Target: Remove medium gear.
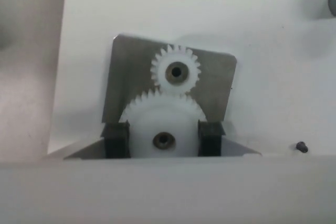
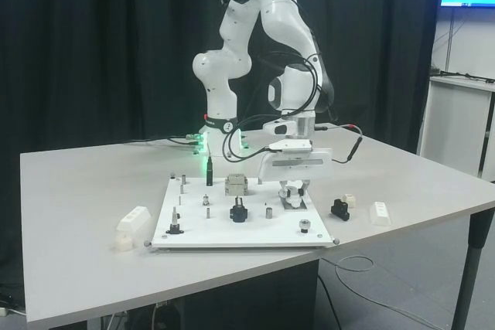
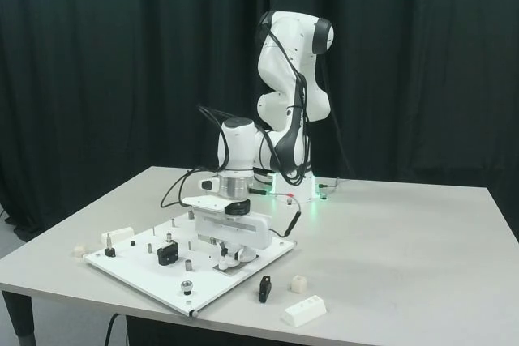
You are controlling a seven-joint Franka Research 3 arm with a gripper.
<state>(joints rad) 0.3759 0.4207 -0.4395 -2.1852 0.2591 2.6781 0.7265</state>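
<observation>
In the wrist view the medium gear (image 1: pixel 164 129), white with a dark bore, lies on a grey metal plate (image 1: pixel 131 72). Its teeth mesh with a smaller white gear (image 1: pixel 176 70) beside it. My gripper (image 1: pixel 164 139) is down over the medium gear, with one black fingertip (image 1: pixel 116 139) pressed to each side of it. Both room views show the gripper (image 2: pixel 292 191) (image 3: pixel 227 258) low on the white board (image 2: pixel 232 236), and the gears are hidden behind it there.
Several pegs and small black parts (image 2: pixel 237 212) stand on the board (image 3: pixel 146 269). A black screw (image 1: pixel 302 147) sits near the plate. Off the board lie white blocks (image 2: pixel 133 226) (image 2: pixel 380 212) (image 3: pixel 304 310) and a black piece (image 2: pixel 339 208) (image 3: pixel 264 288).
</observation>
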